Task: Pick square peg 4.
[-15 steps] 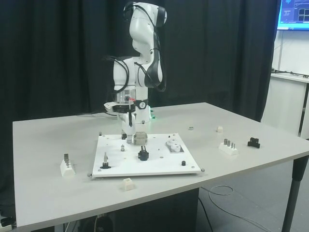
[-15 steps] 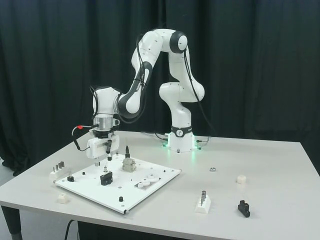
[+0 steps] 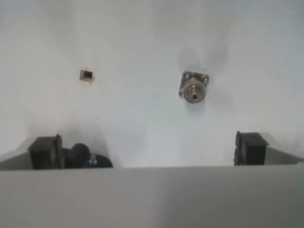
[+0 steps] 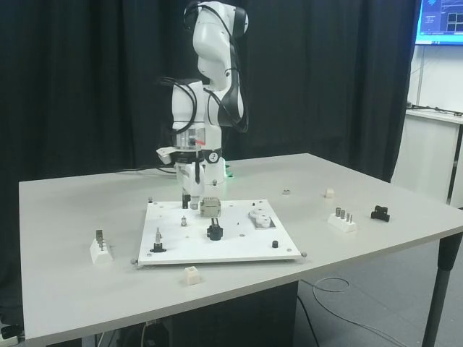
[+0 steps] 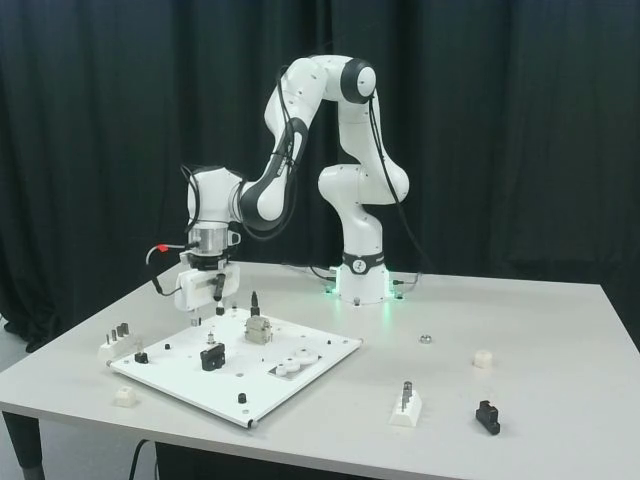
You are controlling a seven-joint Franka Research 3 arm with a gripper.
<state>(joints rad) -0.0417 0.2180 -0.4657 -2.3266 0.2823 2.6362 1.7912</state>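
Note:
My gripper (image 4: 187, 195) hangs over the far left part of the white board (image 4: 239, 246), open, with nothing between its fingers. In the wrist view its two black pads (image 3: 45, 151) stand wide apart above the board, and my gripper (image 3: 147, 151) holds nothing. Below it lie a small square hole (image 3: 86, 75) and a grey metal fitting (image 3: 194, 88). A white holder with upright grey pegs (image 4: 101, 249) stands left of the board, and another holder (image 4: 342, 220) stands to its right. I cannot tell which peg is square peg 4.
The board carries a grey block (image 4: 210, 207), a black knob (image 4: 215, 231), a thin upright pin (image 4: 158, 239) and a white part (image 4: 262, 217). A small white cube (image 4: 191, 275) lies in front of the board. A black clip (image 4: 380, 212) sits far right.
The gripper has risen a little above the board and stays open. Nothing on the table has moved.

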